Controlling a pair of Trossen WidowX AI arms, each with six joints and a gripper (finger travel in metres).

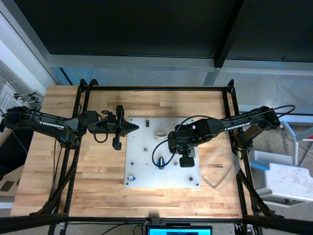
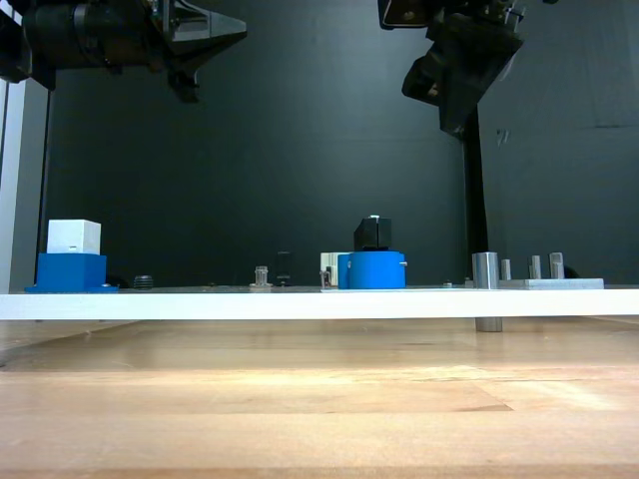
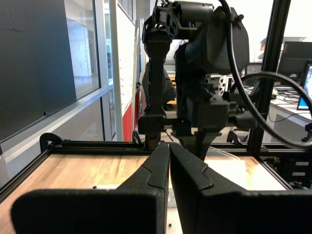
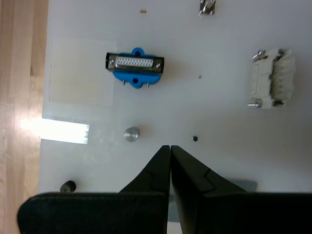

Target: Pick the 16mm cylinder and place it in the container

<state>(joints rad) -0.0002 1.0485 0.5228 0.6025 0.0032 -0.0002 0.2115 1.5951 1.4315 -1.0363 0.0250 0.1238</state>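
In the high view the left claw (image 1: 133, 127) hangs closed at the left edge of the white board (image 1: 146, 164). The right claw (image 1: 185, 157) points down over the board's right half. The container (image 1: 221, 172) lies on the table (image 1: 58, 161), to the right of the right claw and just off the board. The peg itself cannot be made out here.

In the low view the left claw (image 2: 238, 30) and the right claw (image 2: 449, 125) both hang high above the board. The 16mm cylinder (image 2: 485, 269) stands upright on the board, well below the right claw and slightly to its right, just beside a grey block (image 2: 554, 283) that carries 3 thinner pegs.

In the left wrist view the left claw (image 3: 169, 145) has its 2 fingers pressed together with nothing between them.

In the right wrist view the right claw (image 4: 170, 147) is closed and empty. The 16mm cylinder (image 4: 131, 134), seen end-on, sits just beside the claw's tips, apart from them, on the side of the blue connector (image 4: 135, 68).
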